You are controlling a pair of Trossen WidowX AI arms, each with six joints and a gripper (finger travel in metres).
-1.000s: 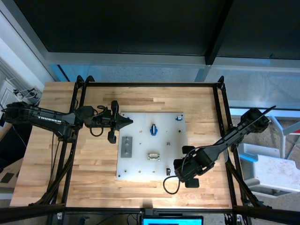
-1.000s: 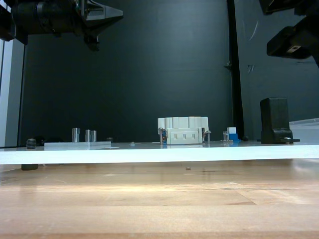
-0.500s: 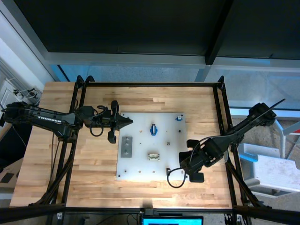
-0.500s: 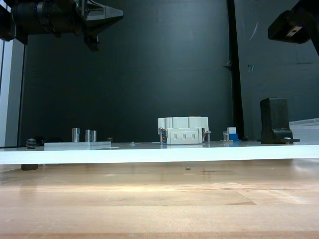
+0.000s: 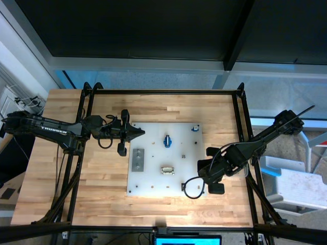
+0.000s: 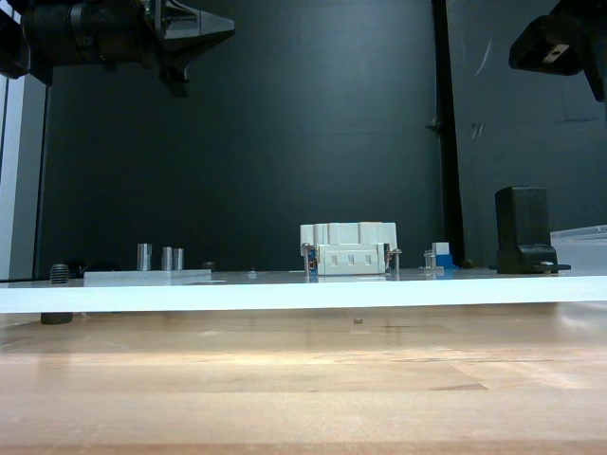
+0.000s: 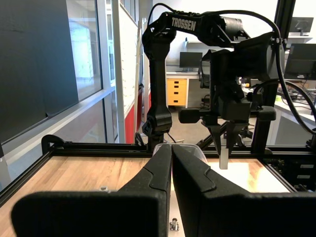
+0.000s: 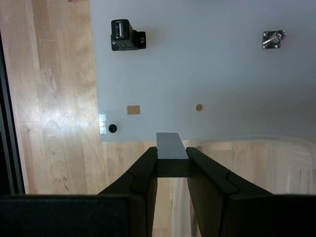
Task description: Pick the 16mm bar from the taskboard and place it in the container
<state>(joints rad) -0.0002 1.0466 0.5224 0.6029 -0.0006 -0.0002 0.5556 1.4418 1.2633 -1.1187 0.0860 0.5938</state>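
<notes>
Right tool (image 8: 172, 157) hangs over the line where the taskboard (image 8: 212, 64) ends and the container (image 8: 256, 139) begins. Its fingers are closed on the 16mm bar (image 8: 172, 145), which hangs upright, its long axis running down in line with the fingers. The container's clear rim lies just beside the bar's lower end, off the taskboard's edge, so the drop appears to need only a short shift outward. Left tool (image 7: 171, 165), fingers pressed together and holding nothing, is parked high over the taskboard's far-left edge, well apart from the container on the desk (image 8: 54, 98).
</notes>
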